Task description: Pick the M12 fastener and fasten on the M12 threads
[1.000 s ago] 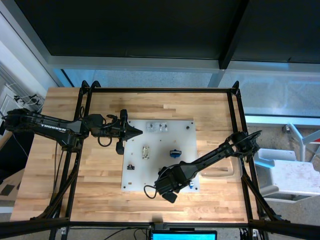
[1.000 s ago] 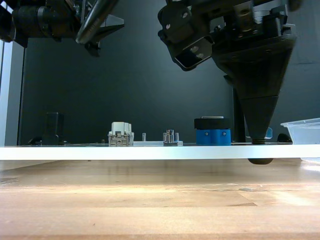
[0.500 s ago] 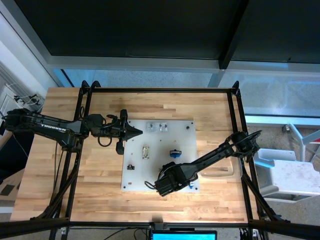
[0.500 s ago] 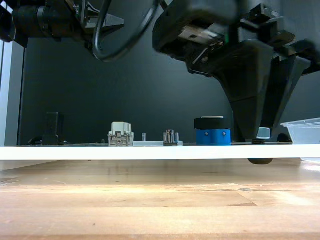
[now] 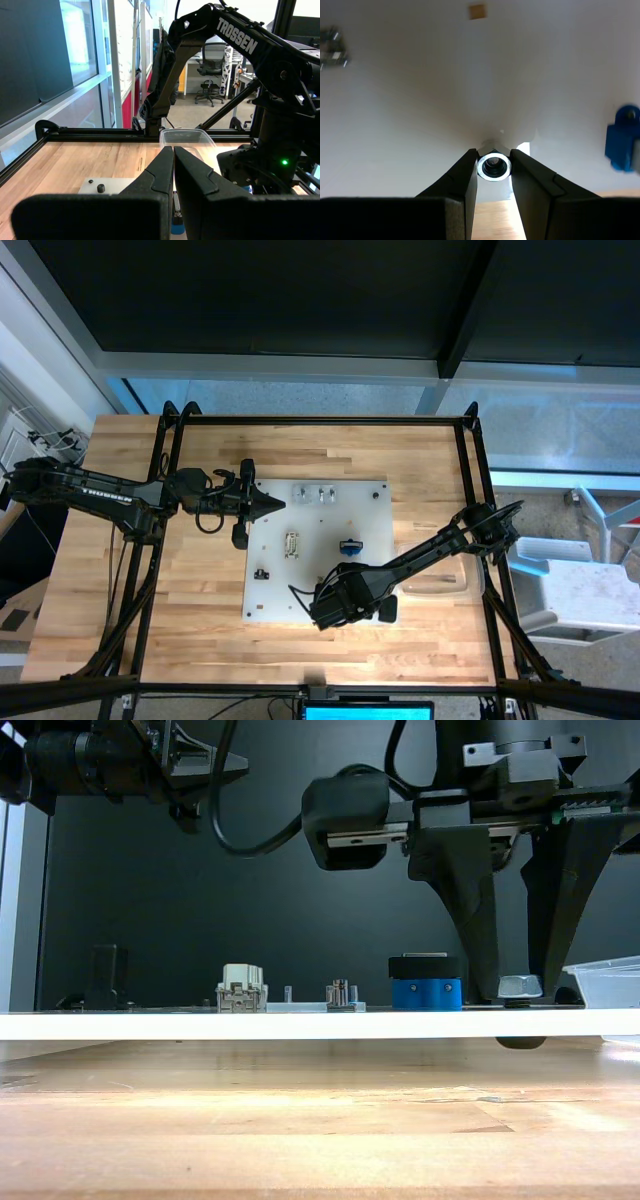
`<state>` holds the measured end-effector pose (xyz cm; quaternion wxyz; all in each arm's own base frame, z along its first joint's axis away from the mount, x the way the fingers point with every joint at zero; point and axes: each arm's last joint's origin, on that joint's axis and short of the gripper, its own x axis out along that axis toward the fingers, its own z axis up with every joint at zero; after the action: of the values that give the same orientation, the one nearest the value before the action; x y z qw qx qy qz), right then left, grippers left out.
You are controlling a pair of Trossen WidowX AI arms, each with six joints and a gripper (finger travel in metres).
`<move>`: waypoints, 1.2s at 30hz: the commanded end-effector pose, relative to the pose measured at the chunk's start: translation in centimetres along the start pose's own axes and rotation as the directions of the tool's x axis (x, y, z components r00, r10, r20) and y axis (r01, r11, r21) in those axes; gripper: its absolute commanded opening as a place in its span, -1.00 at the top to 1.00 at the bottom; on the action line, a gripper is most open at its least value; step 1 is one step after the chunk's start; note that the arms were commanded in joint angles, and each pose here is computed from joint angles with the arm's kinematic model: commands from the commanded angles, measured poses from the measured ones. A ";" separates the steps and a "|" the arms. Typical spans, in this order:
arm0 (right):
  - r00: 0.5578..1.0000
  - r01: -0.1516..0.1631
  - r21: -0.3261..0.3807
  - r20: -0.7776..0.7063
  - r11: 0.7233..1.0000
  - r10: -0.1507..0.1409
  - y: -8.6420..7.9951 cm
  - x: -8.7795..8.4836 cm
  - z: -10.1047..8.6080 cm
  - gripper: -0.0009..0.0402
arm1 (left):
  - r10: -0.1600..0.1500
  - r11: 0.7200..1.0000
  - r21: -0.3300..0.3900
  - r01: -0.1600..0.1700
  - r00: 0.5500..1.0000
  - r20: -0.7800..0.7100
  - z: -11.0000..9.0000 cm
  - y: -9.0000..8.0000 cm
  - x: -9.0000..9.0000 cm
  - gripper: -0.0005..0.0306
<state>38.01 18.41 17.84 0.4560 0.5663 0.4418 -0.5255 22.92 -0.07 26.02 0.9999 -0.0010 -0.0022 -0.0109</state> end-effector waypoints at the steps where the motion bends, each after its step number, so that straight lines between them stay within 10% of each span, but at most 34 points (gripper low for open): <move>1: 1.000 0.002 0.146 0.004 0.989 -0.003 0.0 0.0 0.0 0.84 | 0.000 1.000 0.000 0.000 1.000 0.000 0.0 0.0 0.0 0.97; 5: 1.000 0.001 0.357 0.004 0.934 -0.002 0.0 0.0 0.0 0.84 | 0.000 1.000 0.000 0.000 1.000 0.000 0.0 0.0 0.0 0.97; 11: 1.000 -0.001 0.638 0.004 0.770 -0.002 0.0 0.0 0.0 0.84 | 0.000 1.000 0.000 0.000 1.000 0.000 0.0 0.0 0.0 0.97; 19: 1.000 -0.002 0.782 0.004 0.623 -0.002 0.0 0.0 0.0 0.84 | 0.000 1.000 0.000 0.000 1.000 0.000 0.0 0.0 0.0 0.96; 36: 1.000 -0.002 0.793 0.001 0.610 0.001 -0.1 0.0 -0.1 0.84 | 0.000 1.000 0.000 0.000 1.000 0.000 0.0 0.0 0.0 0.96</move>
<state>37.94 18.50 17.82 0.1593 0.7093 0.1627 -0.6671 22.91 -0.07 26.01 0.9999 -0.0010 -0.0022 -0.0109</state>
